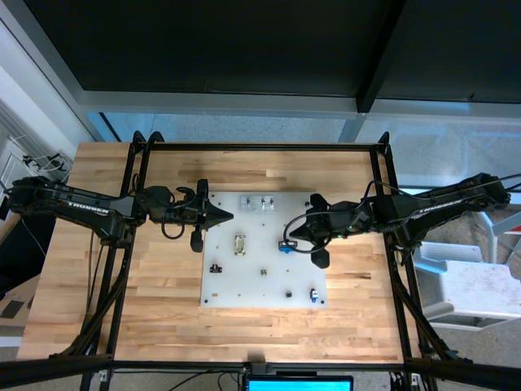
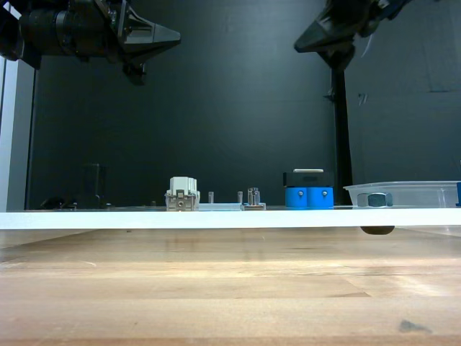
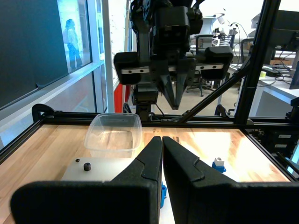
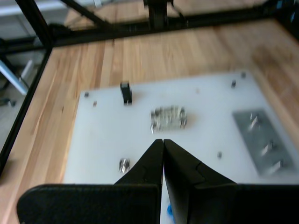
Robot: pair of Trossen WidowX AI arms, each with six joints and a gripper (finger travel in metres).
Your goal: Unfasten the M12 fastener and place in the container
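Observation:
The small M12 nut (image 1: 287, 293) sits on its stud near the white board's (image 1: 244, 285) near right edge. In the low view the nut (image 2: 378, 200) shows in front of the clear container (image 2: 414, 193). The container (image 3: 114, 134) stands empty past the board's far right end. My left gripper (image 1: 230, 216) hangs shut high above the board's left side, holding nothing. My right gripper (image 1: 285, 234) hangs shut high above the board's right half, well off the nut. The two grippers point at each other, tips apart.
On the board stand a grey connector (image 1: 240, 245), a blue block (image 1: 285, 247), a small blue-topped part (image 1: 313, 293), a black clip (image 1: 216, 267) and a silver plate with posts (image 1: 256, 202). A black post (image 3: 87, 166) stands at the far right corner. A black frame (image 1: 260, 147) rings the table.

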